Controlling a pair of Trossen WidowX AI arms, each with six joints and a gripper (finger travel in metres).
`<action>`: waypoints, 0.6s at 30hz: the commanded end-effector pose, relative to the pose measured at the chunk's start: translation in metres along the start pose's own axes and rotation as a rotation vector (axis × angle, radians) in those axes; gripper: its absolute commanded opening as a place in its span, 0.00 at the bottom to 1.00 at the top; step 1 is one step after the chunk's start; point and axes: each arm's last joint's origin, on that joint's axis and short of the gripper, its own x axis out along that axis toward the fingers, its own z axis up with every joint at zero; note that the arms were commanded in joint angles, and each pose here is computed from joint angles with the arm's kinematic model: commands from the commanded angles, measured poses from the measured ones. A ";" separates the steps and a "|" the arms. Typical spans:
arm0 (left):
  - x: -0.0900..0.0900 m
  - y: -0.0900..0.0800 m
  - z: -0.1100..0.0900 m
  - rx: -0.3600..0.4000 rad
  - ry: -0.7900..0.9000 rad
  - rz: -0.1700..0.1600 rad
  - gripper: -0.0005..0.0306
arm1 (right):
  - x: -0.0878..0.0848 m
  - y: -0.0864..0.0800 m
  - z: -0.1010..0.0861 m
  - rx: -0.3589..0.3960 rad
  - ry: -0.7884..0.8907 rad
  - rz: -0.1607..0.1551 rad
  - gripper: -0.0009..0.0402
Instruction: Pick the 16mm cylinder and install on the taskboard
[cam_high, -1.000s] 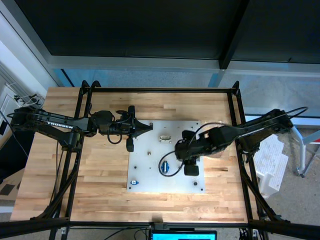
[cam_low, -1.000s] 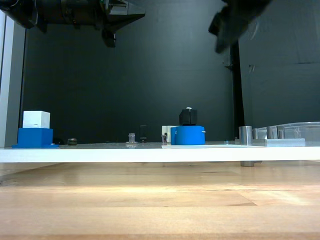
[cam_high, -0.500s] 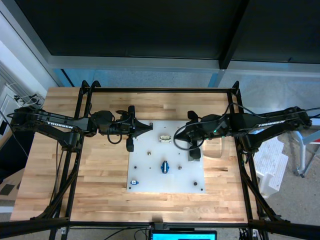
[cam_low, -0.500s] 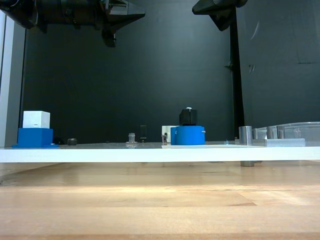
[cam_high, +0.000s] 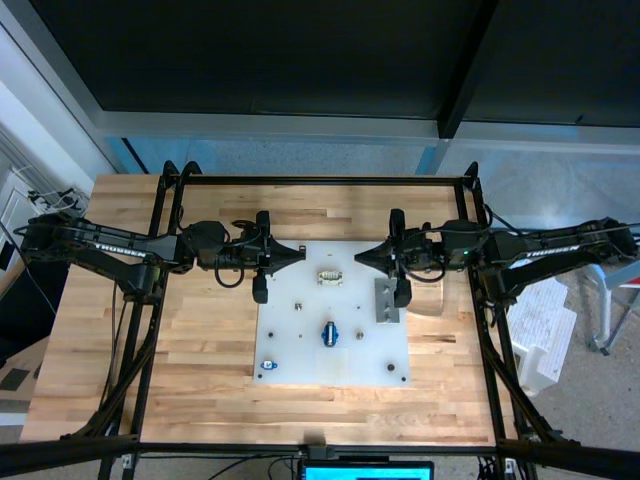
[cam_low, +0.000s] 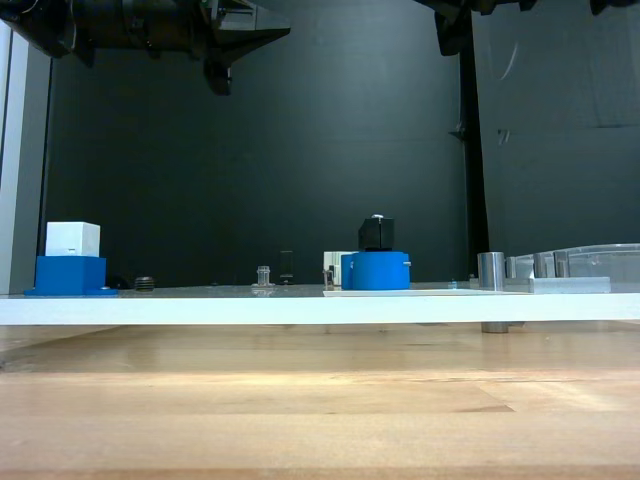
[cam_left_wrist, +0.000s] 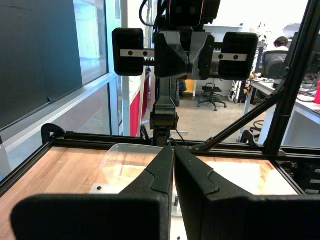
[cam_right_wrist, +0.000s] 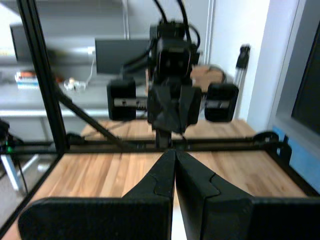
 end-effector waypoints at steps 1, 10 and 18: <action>0.000 0.000 0.000 0.000 0.000 0.000 0.02 | 0.000 -0.002 -0.007 0.006 -0.035 -0.007 0.02; 0.000 0.000 0.000 0.000 0.000 0.000 0.02 | -0.003 -0.006 -0.024 0.011 -0.014 -0.011 0.02; 0.000 0.000 0.000 0.000 0.000 0.000 0.02 | -0.003 -0.013 -0.024 0.011 -0.024 -0.032 0.02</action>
